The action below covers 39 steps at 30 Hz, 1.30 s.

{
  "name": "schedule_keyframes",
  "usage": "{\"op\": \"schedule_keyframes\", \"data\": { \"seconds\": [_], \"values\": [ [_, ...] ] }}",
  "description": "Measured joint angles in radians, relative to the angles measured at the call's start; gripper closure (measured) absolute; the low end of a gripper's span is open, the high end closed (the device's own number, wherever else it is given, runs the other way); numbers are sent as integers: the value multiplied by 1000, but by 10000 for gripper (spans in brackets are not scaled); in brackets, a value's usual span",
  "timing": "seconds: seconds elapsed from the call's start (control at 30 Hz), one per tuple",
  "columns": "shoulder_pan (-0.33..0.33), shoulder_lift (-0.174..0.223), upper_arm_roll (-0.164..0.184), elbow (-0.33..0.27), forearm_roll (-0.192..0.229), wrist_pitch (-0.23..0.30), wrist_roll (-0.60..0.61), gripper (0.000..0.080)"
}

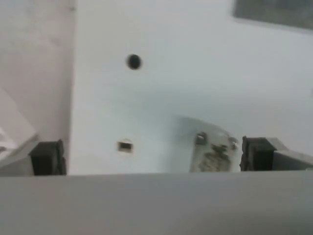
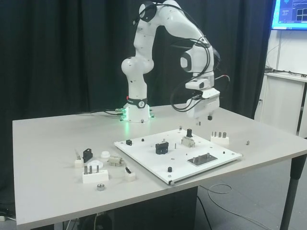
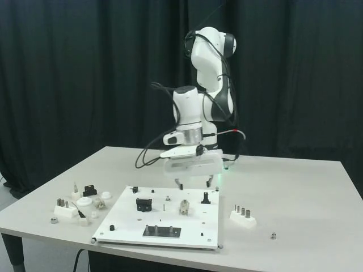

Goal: Pick BNC.

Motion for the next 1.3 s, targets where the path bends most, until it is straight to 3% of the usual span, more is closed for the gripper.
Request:
{"op": "schedule_keyframes", "data": {
  "seconds": [0.5,0.97,1.3],
  "values": [
    [123,35,6,50,0,0,44,3],
    [203,134,27,148,0,-35,148,3],
    [223,217,76,251,0,-80,247,3]
  ]
}}
